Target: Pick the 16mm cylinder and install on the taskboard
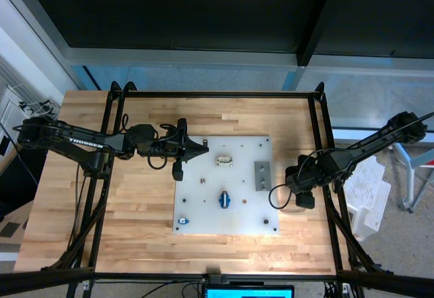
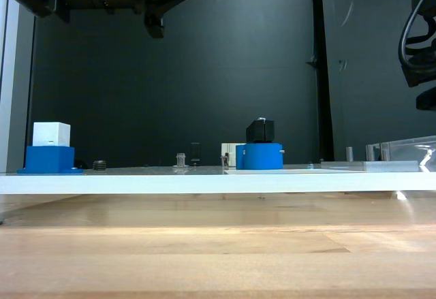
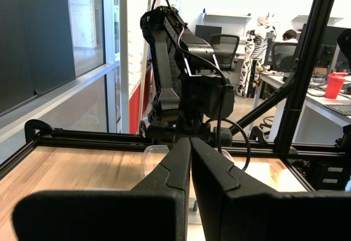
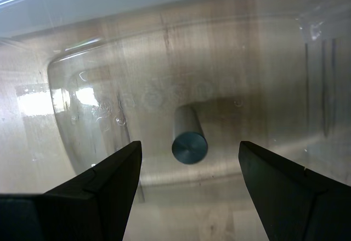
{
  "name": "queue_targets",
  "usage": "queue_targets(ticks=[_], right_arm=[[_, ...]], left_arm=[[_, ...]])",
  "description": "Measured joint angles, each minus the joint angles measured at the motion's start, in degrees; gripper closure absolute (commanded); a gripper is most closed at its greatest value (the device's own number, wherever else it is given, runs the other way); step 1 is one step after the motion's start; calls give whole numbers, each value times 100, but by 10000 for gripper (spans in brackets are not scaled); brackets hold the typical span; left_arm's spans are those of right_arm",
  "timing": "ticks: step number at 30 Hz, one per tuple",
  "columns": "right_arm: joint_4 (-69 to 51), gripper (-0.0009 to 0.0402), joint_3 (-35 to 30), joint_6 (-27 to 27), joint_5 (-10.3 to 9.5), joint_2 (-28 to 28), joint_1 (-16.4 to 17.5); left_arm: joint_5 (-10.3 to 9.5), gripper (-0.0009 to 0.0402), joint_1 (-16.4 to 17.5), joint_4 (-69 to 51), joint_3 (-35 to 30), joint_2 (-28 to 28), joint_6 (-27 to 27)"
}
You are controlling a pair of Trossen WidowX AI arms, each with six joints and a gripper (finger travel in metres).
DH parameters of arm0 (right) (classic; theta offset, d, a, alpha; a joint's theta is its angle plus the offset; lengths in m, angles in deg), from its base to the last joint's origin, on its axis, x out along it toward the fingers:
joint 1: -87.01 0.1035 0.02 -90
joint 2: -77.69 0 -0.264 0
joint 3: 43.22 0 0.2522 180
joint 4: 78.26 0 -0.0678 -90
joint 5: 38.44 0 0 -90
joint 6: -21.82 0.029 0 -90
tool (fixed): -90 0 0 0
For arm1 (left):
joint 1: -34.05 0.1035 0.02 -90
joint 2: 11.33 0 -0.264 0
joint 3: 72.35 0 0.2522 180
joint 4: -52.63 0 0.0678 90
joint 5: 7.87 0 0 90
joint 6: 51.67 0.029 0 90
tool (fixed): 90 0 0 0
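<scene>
hovering over 16mm cylinder [image 4: 186, 124], right gripper [image 4: 189, 145] jaws wide apart; left gripper [image 3: 190, 142] jaws together above taskboard [image 1: 203, 206].

Left hand [image 1: 203, 148] raised, closed — right hand [image 1: 304, 200] spread, pointing down.

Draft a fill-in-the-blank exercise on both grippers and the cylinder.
The right gripper hangs ___ directly over the 16mm cylinder.
The 16mm cylinder rests in a clear plastic ___, off the taskboard.
The left gripper, high over the taskboard's far-left part, is ___.
Missing: open; tray; shut.
</scene>
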Motion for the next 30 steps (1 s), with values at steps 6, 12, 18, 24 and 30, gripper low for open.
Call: queue_targets(ticks=[6, 12, 18, 24, 30], right_arm=[[96, 146, 216, 122, -55, 50, 20], [258, 146, 382, 166, -72, 50, 37], [302, 146, 424, 188, -52, 50, 50], [310, 146, 433, 188, -48, 50, 59], [321, 157, 463, 188, -35, 50, 68]], left_arm=[[0, 393, 0, 0, -2, 0, 0], [0, 393, 0, 0, 0, 0, 0], [0, 393, 0, 0, -2, 0, 0], [0, 393, 0, -2, 0, 0, 0], [0, 393, 0, -2, -2, 0, 0]])
